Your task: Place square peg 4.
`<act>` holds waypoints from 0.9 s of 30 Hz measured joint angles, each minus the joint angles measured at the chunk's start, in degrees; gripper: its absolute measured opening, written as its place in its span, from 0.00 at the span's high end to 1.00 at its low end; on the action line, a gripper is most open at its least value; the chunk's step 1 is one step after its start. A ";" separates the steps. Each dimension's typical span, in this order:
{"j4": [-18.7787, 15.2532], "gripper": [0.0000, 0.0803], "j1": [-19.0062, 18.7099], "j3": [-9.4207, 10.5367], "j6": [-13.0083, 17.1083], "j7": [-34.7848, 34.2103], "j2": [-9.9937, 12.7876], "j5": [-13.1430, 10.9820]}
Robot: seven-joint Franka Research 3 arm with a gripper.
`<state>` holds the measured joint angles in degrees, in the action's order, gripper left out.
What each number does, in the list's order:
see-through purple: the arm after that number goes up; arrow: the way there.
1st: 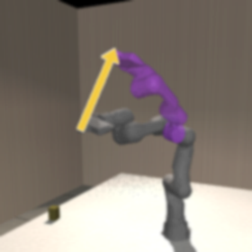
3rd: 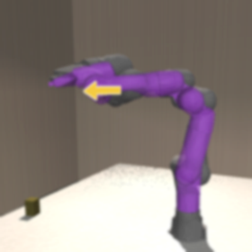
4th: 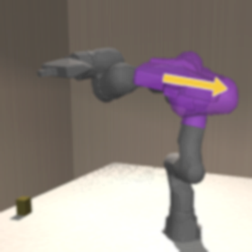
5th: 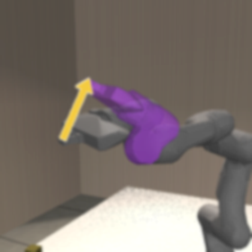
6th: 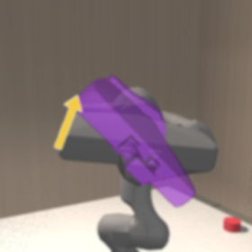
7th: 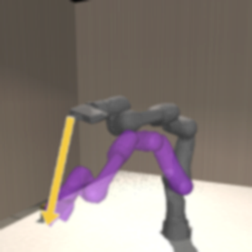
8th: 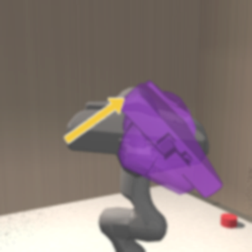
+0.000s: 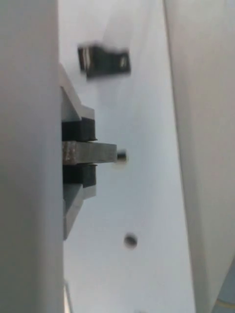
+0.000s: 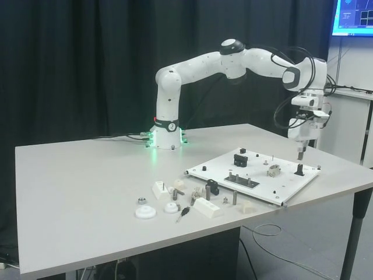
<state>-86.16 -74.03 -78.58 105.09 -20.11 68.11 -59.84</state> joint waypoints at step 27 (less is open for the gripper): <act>-17.31 0.88 2.56 -3.71 5.08 18.67 0.24 -1.39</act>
<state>-103.46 -71.47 -82.29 110.17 -1.43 68.35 -61.22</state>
